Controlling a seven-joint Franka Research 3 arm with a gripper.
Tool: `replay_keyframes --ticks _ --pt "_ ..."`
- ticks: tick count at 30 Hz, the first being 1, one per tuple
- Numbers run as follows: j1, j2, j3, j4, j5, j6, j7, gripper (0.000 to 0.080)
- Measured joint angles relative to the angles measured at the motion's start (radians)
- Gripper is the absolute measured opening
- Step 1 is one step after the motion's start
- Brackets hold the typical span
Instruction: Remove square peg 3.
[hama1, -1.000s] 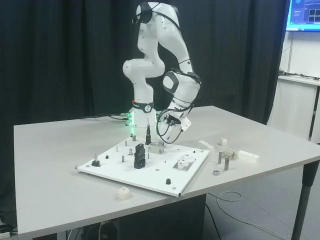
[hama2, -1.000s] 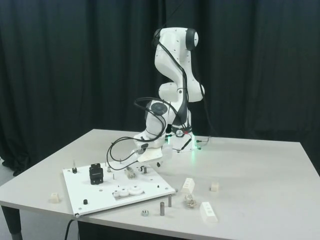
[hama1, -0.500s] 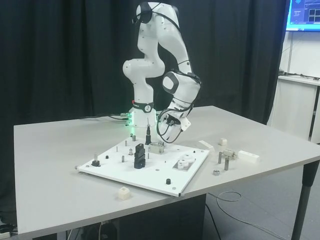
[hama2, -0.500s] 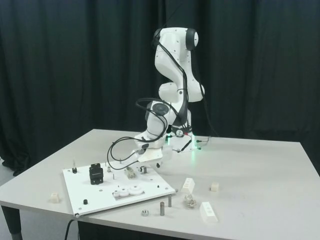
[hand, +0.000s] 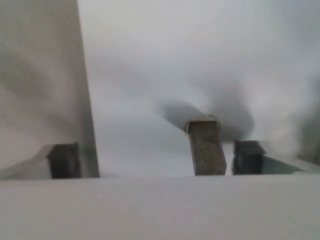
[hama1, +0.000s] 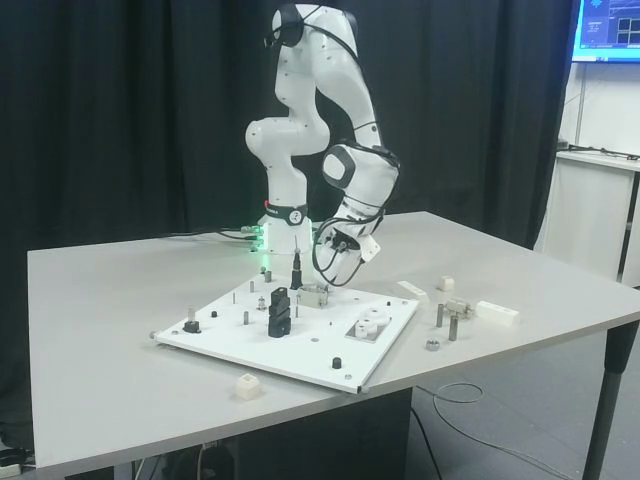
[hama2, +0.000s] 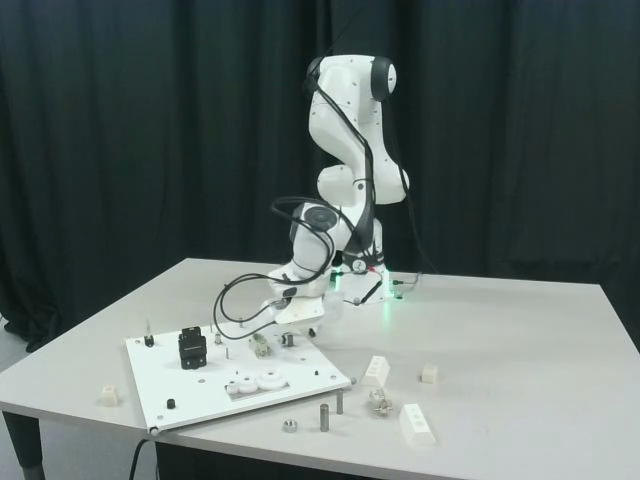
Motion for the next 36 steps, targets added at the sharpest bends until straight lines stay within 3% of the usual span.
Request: replay_keyframes --ticks 4,5,13,14,15,16,36 --pt "0.0 0.003 -0.006 -0.002 0.0 0.012 0.0 0.08" --pt "0.0 0.004 -0.008 -0.002 -0.001 0.015 0.0 0.0491" --pt "0.0 0.008 -0.032 0.0 -0.02 0.058 -0.002 0.0491" --pt "0.0 0.009 -0.035 0.0 -0.023 0.063 -0.003 0.0329" --pt "0.0 0.01 -0.038 0.0 -0.026 0.069 -0.004 0.0329" --pt "0.0 0.01 -0.04 0.0 -0.029 0.073 -0.006 0.0145" --pt "0.0 0.01 -0.04 0.0 -0.029 0.074 -0.018 0.0117"
